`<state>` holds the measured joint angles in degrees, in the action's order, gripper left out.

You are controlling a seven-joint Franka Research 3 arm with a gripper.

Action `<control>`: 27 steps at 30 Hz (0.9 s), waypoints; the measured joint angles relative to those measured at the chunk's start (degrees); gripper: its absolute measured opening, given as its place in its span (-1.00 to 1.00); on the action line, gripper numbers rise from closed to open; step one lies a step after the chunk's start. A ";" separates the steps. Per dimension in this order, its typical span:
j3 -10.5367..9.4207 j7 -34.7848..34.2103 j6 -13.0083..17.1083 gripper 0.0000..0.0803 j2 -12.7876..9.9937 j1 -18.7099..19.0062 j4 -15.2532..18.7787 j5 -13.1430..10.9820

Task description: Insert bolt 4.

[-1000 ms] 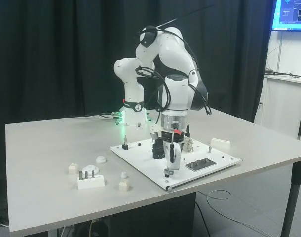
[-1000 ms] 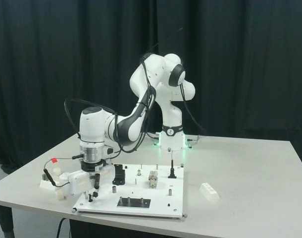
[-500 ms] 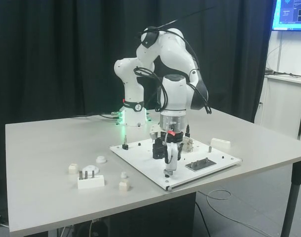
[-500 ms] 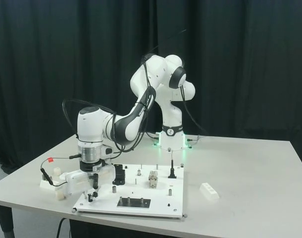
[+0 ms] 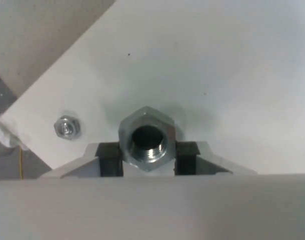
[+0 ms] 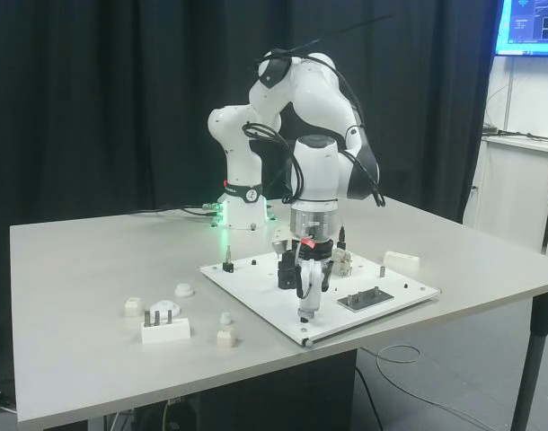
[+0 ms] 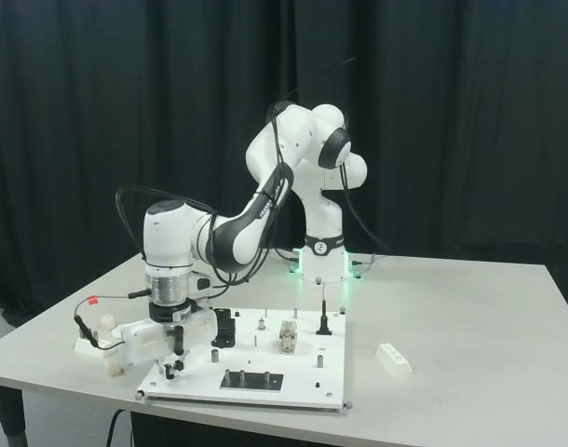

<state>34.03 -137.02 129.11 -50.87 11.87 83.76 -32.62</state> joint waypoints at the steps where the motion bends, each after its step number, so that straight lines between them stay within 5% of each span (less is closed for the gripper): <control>1: 0.09 0.00 -0.15 -0.44 -0.07 0.01 -0.10 -0.15; 7: 0.77 -0.17 -1.31 -0.44 -0.65 0.12 -0.46 -0.57; 8: 0.87 -0.17 -1.33 -0.24 -0.74 0.14 -0.47 -0.57; 12: 1.04 0.47 -1.33 -0.24 -0.98 0.15 -0.66 -0.57; 13: 1.08 0.78 -1.33 0.47 -1.01 0.15 -0.76 -0.56; 18: 1.64 1.66 -2.09 0.47 -1.03 0.15 -1.69 -0.31; 19: 1.85 1.77 -2.55 0.87 -1.03 0.15 -2.01 -0.24; 27: 3.74 3.10 -7.49 0.97 -1.02 -0.03 -6.15 2.48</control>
